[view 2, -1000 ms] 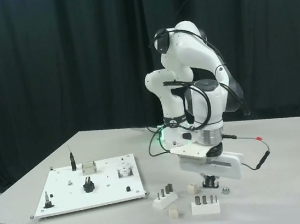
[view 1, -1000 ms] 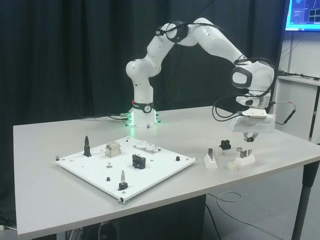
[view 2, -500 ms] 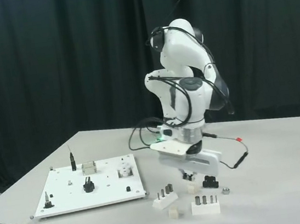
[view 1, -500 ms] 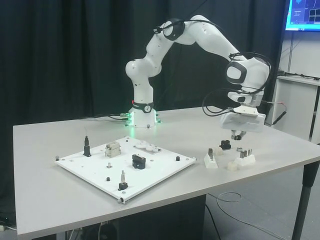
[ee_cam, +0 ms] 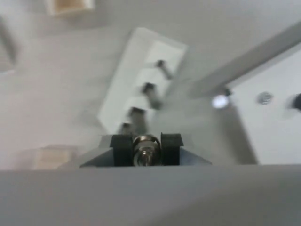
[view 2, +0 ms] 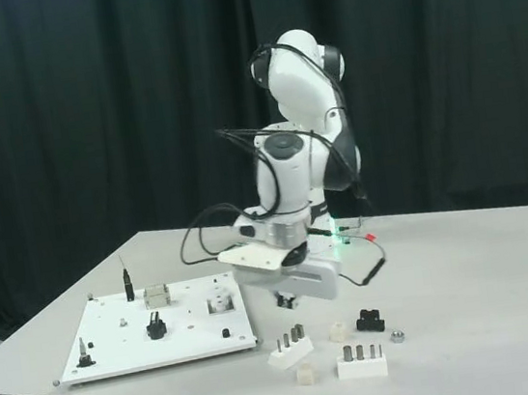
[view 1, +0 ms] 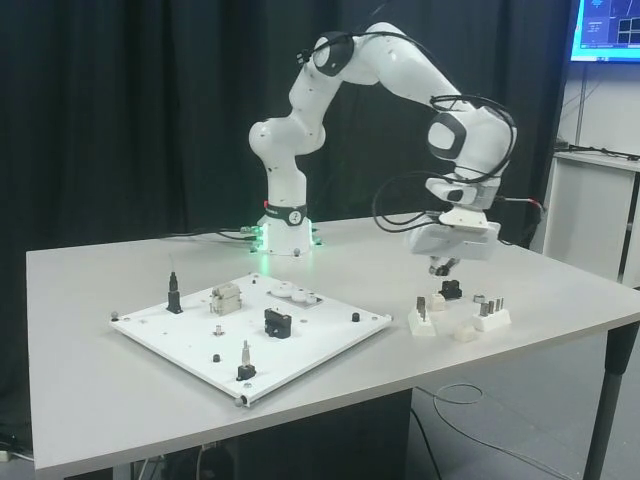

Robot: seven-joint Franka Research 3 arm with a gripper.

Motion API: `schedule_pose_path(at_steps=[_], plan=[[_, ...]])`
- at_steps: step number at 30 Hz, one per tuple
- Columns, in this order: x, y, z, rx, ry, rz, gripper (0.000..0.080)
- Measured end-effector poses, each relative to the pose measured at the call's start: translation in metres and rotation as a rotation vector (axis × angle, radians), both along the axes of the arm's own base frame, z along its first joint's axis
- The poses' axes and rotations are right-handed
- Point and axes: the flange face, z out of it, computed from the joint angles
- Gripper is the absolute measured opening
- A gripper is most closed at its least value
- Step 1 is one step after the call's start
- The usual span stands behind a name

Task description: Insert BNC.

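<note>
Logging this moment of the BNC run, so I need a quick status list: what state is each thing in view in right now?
gripper: shut on the BNC connector, up in the air over the table
BNC connector: held between the fingers, not yet inserted
white board: flat on the table, its parts upright
white peg block: on the table, pegs upright
second peg block: on the table, pegs upright
grey table: bearing everything

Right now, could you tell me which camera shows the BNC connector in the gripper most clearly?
The wrist view: the BNC connector fills the gap between the black fingers, seen end-on. In both room views the gripper hangs above the table, and the connector is too small to make out.
</note>
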Motion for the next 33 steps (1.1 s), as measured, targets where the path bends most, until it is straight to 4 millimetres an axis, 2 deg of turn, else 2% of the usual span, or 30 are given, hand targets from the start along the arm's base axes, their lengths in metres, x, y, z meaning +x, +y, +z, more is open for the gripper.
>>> schedule_pose_path(at_steps=[20,33], plan=[[0.003,-0.108,0.020,0.009,-0.026,0.043,0.0121],[-0.006,-0.184,0.025,0.010,-0.069,-0.028,0.0121]])
